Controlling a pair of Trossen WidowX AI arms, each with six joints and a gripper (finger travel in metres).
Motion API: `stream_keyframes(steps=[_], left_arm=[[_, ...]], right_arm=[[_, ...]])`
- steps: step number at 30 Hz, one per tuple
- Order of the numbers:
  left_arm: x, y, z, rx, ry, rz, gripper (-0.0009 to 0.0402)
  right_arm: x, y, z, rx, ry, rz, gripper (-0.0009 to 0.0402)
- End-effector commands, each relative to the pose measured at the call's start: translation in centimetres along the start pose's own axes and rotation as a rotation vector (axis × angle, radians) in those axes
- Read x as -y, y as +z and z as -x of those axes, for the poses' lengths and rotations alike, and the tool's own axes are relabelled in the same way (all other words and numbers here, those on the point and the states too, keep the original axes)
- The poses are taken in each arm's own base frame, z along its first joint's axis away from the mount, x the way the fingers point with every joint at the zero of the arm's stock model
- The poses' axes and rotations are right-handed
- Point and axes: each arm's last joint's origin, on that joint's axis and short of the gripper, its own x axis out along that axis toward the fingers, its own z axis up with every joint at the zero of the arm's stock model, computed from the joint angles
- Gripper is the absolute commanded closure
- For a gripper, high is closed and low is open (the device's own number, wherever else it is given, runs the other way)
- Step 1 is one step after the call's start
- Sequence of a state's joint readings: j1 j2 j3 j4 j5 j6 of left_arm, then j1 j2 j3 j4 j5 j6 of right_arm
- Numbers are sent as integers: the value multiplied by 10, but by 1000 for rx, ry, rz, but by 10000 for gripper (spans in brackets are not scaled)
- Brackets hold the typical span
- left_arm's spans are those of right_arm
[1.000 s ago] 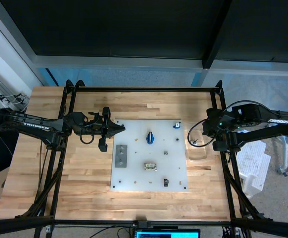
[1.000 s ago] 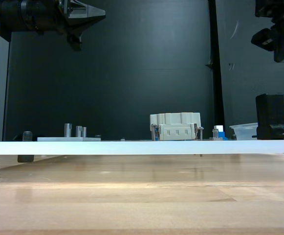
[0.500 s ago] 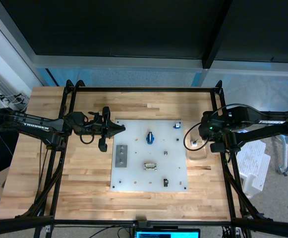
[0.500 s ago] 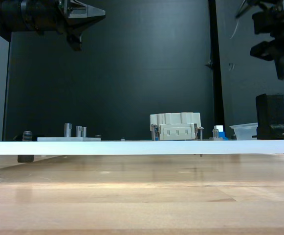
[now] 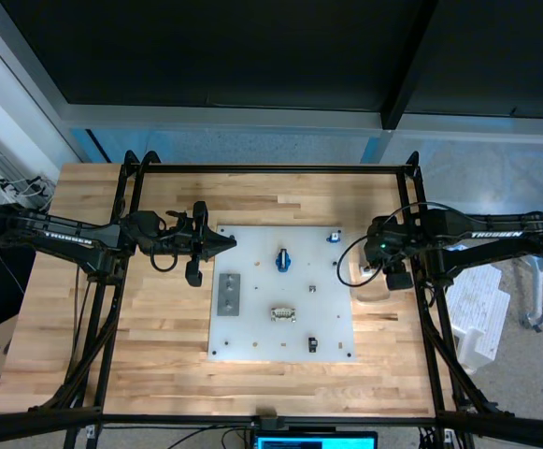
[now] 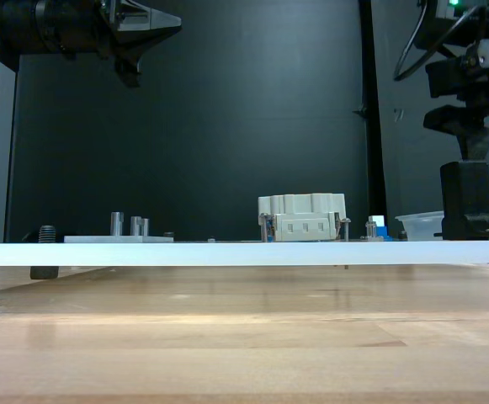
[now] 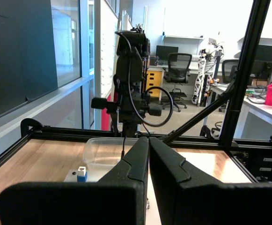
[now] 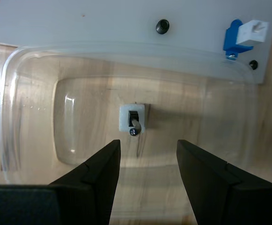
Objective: Pick the USB connector and install on taskboard
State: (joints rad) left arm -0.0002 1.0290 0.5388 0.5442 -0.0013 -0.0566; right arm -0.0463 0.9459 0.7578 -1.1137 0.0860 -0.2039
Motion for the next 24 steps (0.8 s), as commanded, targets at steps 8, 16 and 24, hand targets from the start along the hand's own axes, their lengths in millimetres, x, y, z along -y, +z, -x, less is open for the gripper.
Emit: stream_keyframes(steps=[8, 16, 24], left_arm=[[0, 0, 0, 0, 0, 0, 393], [0, 0, 0, 0, 0, 0, 393], [0, 0, 0, 0, 0, 0, 393]], right_arm=[[1, 9, -18, -48, 13, 13, 239], [2, 13, -31, -86, 24, 42, 236], [2, 16, -46, -118, 21, 71, 238]])
